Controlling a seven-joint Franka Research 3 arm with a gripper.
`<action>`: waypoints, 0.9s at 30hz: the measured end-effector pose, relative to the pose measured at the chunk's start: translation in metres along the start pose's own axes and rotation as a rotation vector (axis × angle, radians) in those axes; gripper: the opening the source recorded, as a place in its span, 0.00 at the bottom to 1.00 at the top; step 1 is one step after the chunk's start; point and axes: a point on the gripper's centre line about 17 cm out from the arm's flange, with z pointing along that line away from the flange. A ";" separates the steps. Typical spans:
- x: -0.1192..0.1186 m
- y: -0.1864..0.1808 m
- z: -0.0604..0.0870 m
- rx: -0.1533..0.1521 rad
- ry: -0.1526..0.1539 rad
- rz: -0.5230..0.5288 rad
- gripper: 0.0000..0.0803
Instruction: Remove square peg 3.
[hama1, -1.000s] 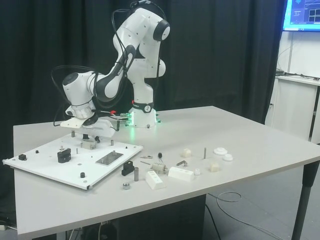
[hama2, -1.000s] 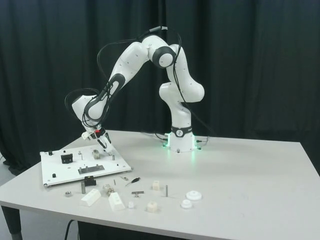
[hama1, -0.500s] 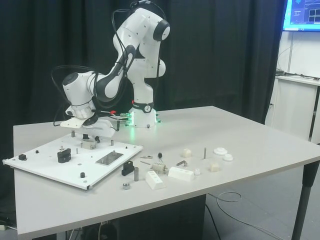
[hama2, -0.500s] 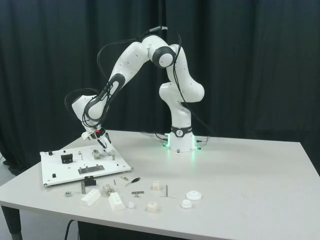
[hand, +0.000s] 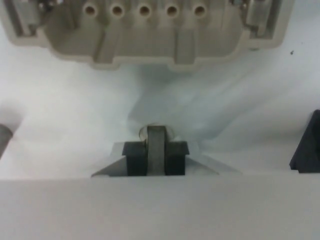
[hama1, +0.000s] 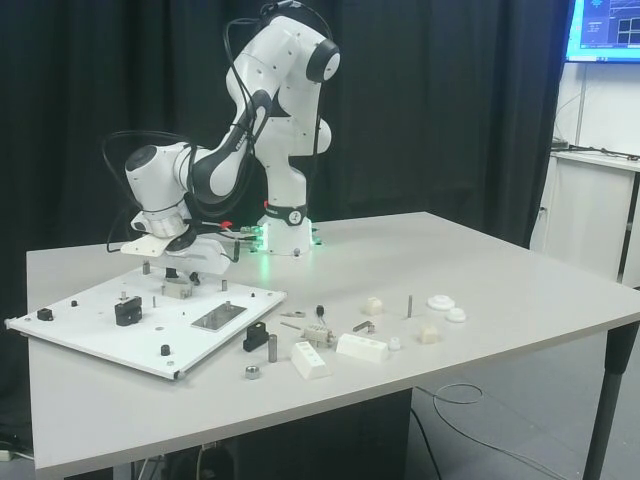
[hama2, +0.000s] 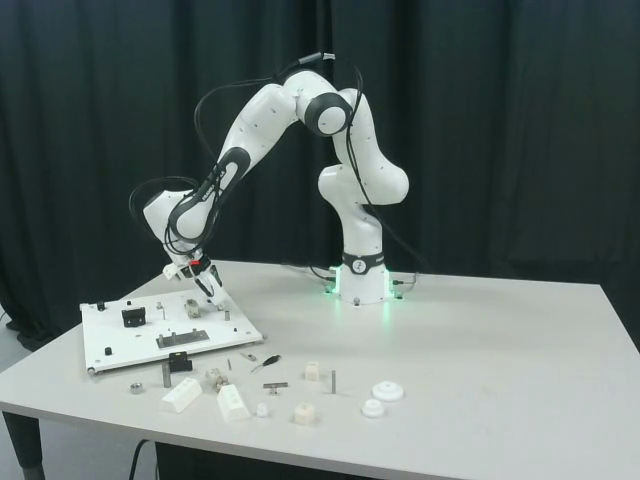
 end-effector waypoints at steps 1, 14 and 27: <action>0.000 0.000 0.000 0.000 0.000 0.000 0.09; 0.000 0.000 0.000 -0.006 -0.003 -0.015 0.09; 0.000 0.000 0.000 -0.018 -0.010 -0.027 0.09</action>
